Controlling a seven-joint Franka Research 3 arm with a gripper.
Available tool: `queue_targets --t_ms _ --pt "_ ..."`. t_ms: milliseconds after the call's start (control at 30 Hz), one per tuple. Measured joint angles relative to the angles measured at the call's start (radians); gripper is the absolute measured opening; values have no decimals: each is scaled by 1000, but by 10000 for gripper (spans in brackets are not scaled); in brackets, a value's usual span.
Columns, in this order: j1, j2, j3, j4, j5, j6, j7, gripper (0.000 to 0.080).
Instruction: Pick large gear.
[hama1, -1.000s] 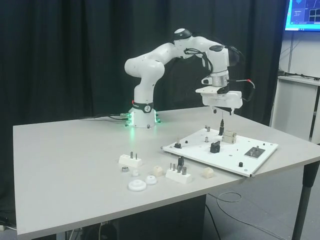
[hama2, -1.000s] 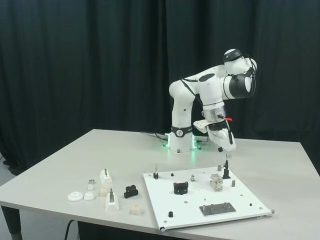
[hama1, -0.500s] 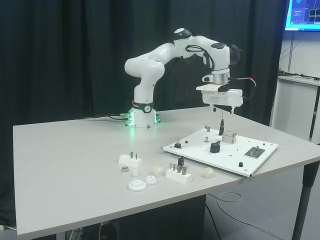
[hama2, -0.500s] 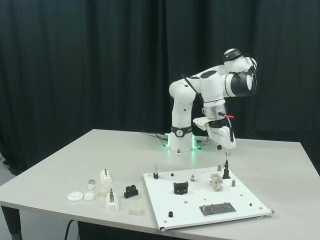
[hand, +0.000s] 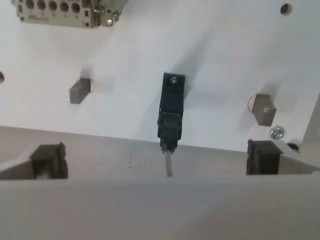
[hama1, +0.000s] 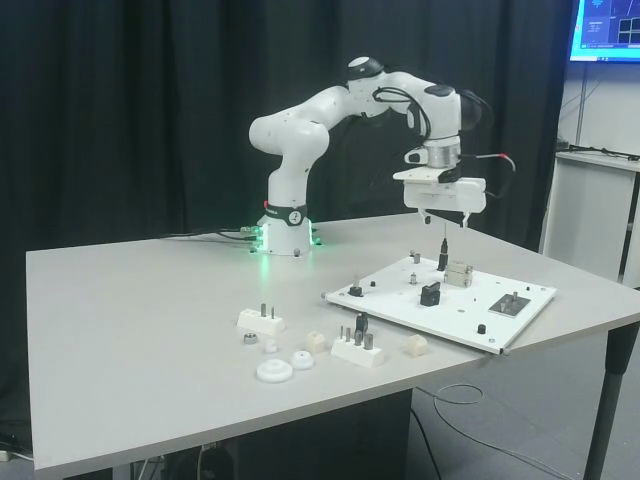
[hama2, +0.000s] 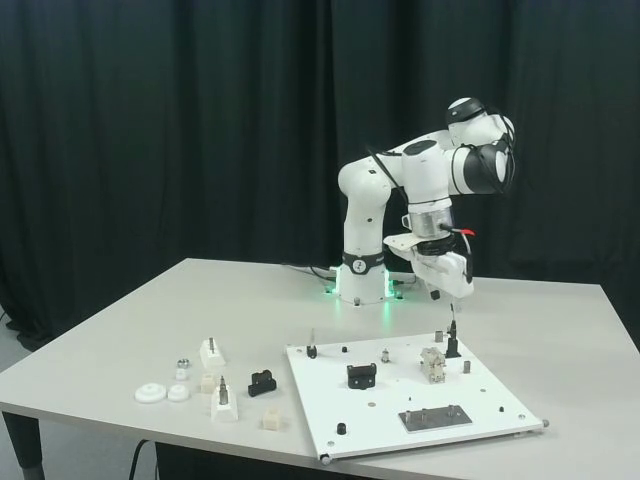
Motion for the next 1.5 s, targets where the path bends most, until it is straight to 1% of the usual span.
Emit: queue_targets --t_ms 533,867,1100,1300,1500 --pt "-13 8 0 14 -26 9 -51 800" --pt "-27 8 -1 18 -66 45 -97 800" --pt "-49 8 -10 22 -111 69 -159 800" --pt "-76 8 -21 26 -162 91 -257 800" --pt "-117 8 -28 32 -209 119 -356 800"
